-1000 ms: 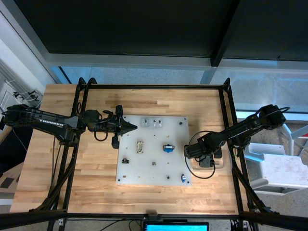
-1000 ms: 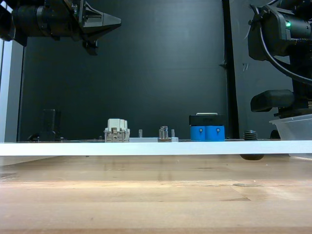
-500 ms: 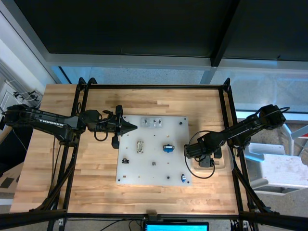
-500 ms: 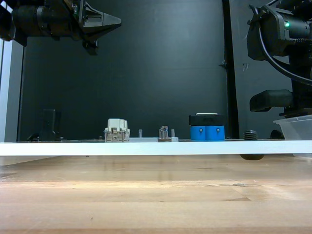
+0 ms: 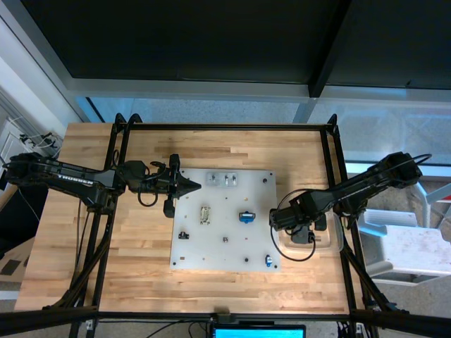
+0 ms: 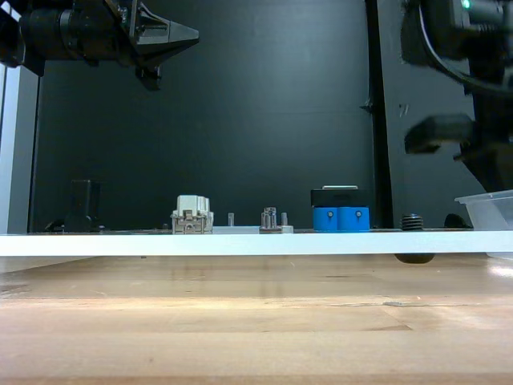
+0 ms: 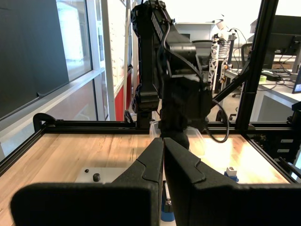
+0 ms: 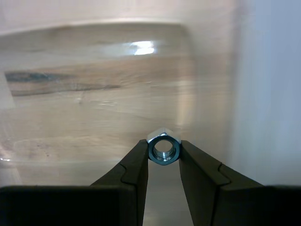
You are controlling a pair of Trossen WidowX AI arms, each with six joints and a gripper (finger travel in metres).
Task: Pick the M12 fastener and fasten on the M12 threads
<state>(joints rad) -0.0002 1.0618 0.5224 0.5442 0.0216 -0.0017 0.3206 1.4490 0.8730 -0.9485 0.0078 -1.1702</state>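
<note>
Silver against black fingers: the M12 fastener [image 8: 163, 149] is pinched by its sides between the fingertips of the right hand [image 8: 163, 157]. The fingers are closed only as far as the nut allows, and its bore faces the wrist camera. We judge this side grip leaves the hole free to go over a thread. The hand hangs over the clear tray [image 5: 338, 243], which sits on the bench [image 5: 127, 282] just beside the white board [image 5: 190, 253], so the nut is at its pick-up place. We cannot tell how far it stands off the tray floor. The M12 threads [image 6: 412, 221] show bare ribs in the low view, nothing on top; the carry across and the fastening are not yet done. The left hand [image 5: 194, 186] hovers high over the board's far left edge, fingers pressed together and holding nothing. We read that as parked out of the working arm's way.
</note>
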